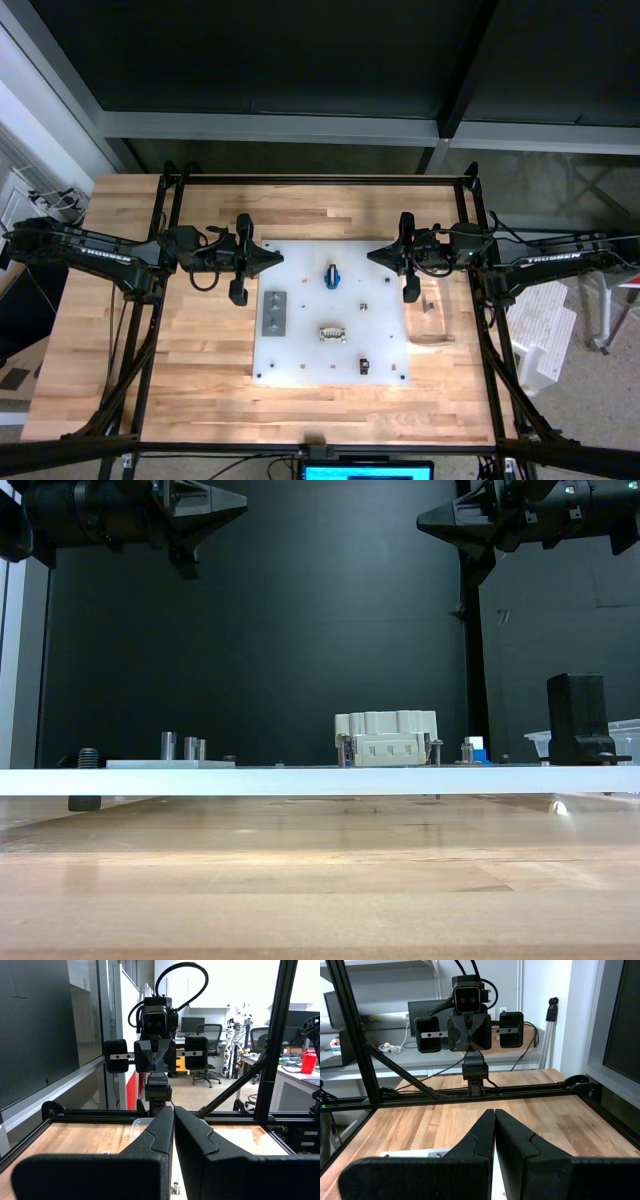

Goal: Pick the 16mm bar and install on taskboard

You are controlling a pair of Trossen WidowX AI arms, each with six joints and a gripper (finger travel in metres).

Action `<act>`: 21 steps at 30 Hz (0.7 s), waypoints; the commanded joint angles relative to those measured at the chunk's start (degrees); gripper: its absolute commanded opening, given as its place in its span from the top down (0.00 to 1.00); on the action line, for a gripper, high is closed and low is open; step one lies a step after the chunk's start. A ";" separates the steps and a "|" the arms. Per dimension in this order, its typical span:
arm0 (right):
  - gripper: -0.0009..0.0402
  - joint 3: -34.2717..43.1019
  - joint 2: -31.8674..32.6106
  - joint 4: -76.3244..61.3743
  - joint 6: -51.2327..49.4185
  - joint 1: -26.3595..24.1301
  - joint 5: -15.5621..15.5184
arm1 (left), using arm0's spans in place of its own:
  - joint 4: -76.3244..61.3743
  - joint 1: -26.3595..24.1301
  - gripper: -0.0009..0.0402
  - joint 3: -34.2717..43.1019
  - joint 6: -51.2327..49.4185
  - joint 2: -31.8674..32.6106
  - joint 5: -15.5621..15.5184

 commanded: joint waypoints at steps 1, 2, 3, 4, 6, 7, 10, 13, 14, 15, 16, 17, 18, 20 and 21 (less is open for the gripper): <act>0.98 0.02 0.00 0.09 0.22 0.04 0.00 | -0.02 0.04 0.98 0.02 0.00 0.00 0.00; 0.98 0.02 -0.02 0.09 0.22 0.02 0.00 | -0.02 0.04 0.98 0.02 0.00 0.00 -0.02; 0.98 0.02 -0.02 0.09 0.22 0.04 0.00 | -0.02 0.02 0.98 0.02 0.00 0.00 -0.02; 0.98 0.02 -0.02 0.09 0.22 0.04 0.00 | -0.02 0.04 0.98 0.02 0.00 0.00 -0.02; 0.98 0.02 0.00 0.09 0.22 0.04 0.00 | -0.02 0.02 0.98 0.02 0.00 0.00 0.00; 0.98 0.02 -0.02 0.09 0.22 0.04 0.00 | -0.02 0.04 0.98 0.02 0.00 0.00 0.00; 0.98 0.02 -0.02 0.09 0.22 0.04 0.00 | -0.02 0.02 0.98 0.02 0.00 0.00 0.00; 0.98 0.02 -0.02 -0.13 0.37 0.04 -0.70 | -0.02 0.04 0.98 0.02 0.00 0.00 -0.02; 0.98 0.13 -0.02 -0.17 0.81 0.04 -1.36 | -0.02 0.02 0.98 0.02 0.00 0.00 -0.02; 0.98 0.52 -0.02 -1.01 1.46 0.04 -1.75 | -0.02 0.04 0.98 0.02 0.00 0.00 0.00; 0.98 1.40 -0.02 -3.13 1.86 0.04 -1.73 | -0.02 0.02 0.98 0.02 0.00 0.00 0.00; 0.98 2.51 -0.02 -6.05 1.84 0.07 -1.75 | -0.02 0.04 0.98 0.02 0.00 0.00 -0.02; 0.98 3.78 -0.02 -9.44 1.77 0.11 -1.75 | -0.02 0.04 0.98 0.02 0.00 0.02 -0.02; 0.98 6.51 -0.02 -16.81 1.77 0.20 -1.79 | -0.02 0.04 0.98 0.02 0.00 0.00 0.00; 0.98 7.82 -0.02 -20.46 1.77 0.26 -1.92 | -0.02 0.02 0.98 0.02 0.00 0.00 0.00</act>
